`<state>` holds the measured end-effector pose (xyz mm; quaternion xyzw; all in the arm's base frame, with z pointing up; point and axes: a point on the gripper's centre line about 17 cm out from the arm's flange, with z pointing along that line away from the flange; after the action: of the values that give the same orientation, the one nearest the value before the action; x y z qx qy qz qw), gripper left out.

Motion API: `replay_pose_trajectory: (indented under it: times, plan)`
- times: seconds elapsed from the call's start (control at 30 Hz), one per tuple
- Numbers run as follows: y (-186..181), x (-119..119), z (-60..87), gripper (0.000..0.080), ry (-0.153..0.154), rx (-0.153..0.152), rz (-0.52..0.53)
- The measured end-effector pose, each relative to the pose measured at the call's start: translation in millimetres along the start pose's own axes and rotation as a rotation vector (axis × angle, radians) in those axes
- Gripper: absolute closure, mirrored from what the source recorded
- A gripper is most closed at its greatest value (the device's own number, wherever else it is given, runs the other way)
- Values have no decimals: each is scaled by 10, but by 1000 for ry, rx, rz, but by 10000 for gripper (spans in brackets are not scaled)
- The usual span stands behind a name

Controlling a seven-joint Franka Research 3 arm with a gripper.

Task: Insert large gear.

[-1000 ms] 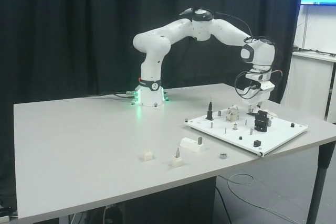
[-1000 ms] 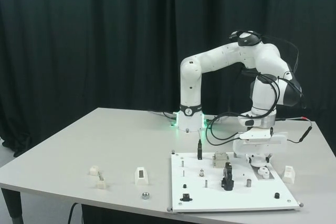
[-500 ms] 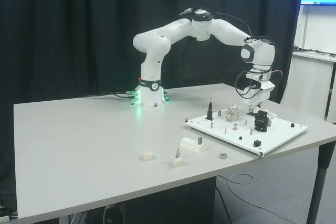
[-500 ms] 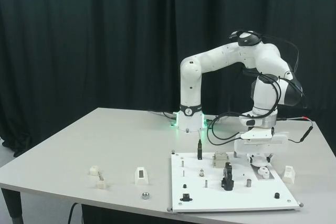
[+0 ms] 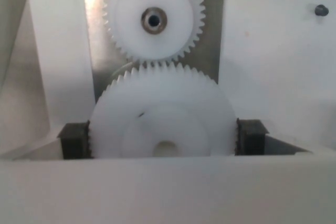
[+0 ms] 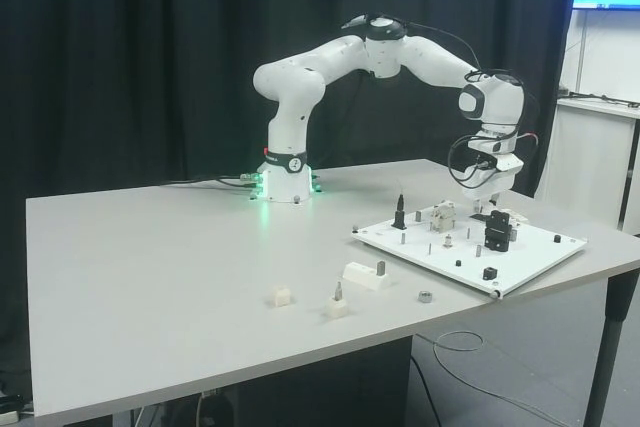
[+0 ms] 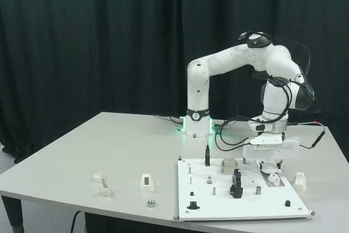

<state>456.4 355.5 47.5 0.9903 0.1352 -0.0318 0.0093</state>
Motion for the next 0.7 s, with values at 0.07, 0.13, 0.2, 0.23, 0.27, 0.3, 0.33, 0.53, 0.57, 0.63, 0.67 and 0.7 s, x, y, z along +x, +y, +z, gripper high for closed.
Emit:
replay_pose_trajectory:
  times: [0.07,0.13,0.2,0.23,0.27,0.3,0.33,0.53,0.57,0.63,0.67,0.7]
  plan:
    - [0,0,0,209,0,0,0]
    - [1,-1,0,209,0,-1,0]
    - [2,-3,-1,209,-1,-2,-1]
    - [3,-5,-1,209,-1,-3,-2]
    - [3,-6,-1,209,-1,-4,-2]
    - [2,-8,-1,209,-2,-5,-3]
    - [2,-10,-1,209,-2,-6,-3]
    - [-5,-26,-1,209,-4,-13,-4]
    - [-6,-28,-1,209,-4,-13,-4]
    - [-8,-31,-1,209,-5,-15,-5]
    - [-8,-31,-1,209,-5,-15,-5]
    - [-8,-32,-1,209,-5,-15,-5]
